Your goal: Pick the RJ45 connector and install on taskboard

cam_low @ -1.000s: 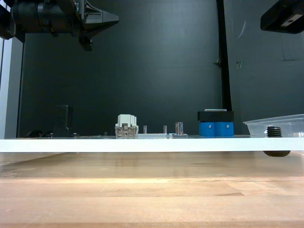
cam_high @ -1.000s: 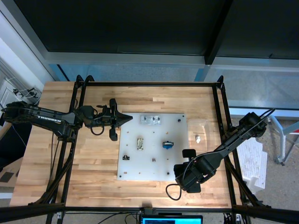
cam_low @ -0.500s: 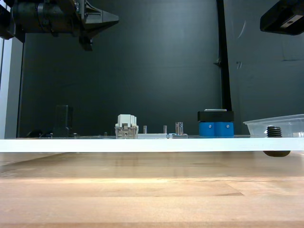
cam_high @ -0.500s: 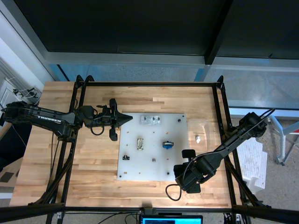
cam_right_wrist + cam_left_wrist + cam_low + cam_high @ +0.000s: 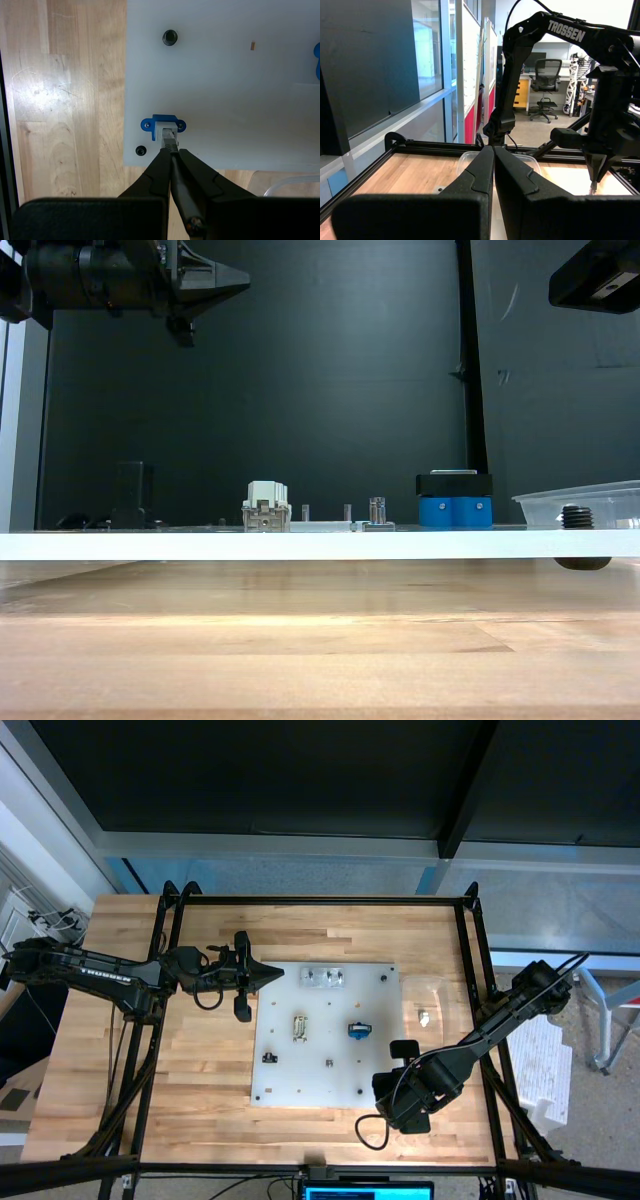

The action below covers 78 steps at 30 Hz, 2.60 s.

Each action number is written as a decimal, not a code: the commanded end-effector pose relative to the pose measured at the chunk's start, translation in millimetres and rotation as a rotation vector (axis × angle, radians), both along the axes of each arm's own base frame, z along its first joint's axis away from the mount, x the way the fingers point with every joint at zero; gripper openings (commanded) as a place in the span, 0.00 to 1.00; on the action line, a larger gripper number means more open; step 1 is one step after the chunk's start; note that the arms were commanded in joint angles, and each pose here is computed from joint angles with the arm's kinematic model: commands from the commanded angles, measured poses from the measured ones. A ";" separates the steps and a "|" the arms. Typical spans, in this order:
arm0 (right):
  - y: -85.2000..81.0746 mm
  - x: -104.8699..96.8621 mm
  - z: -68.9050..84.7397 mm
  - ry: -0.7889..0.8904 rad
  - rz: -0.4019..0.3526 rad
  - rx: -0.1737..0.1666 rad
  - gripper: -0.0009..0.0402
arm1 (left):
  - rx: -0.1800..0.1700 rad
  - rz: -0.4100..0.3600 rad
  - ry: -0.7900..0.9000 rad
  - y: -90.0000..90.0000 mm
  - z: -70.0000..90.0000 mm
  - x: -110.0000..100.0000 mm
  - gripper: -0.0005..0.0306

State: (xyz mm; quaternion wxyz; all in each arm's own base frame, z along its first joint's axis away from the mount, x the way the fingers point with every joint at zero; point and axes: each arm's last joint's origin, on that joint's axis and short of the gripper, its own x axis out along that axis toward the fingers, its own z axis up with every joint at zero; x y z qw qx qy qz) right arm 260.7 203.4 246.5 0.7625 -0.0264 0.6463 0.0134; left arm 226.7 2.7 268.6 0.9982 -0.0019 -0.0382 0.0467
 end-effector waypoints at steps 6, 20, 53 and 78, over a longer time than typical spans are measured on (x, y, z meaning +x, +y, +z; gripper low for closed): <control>0.3 -0.6 -0.6 0.001 0.003 -0.003 0.02 | 0.000 0.000 0.000 0.0 0.0 0.0 0.02; 0.3 -0.1 -1.9 -0.008 0.014 -0.007 0.02 | 0.000 0.000 0.000 0.0 -0.1 0.1 0.02; 0.2 -0.3 -13.6 0.003 0.015 0.007 0.02 | 0.000 0.000 0.000 0.1 0.0 0.0 0.02; -0.3 -1.7 -8.5 -0.020 0.014 0.025 0.10 | 0.000 0.000 0.000 0.0 0.0 0.0 0.02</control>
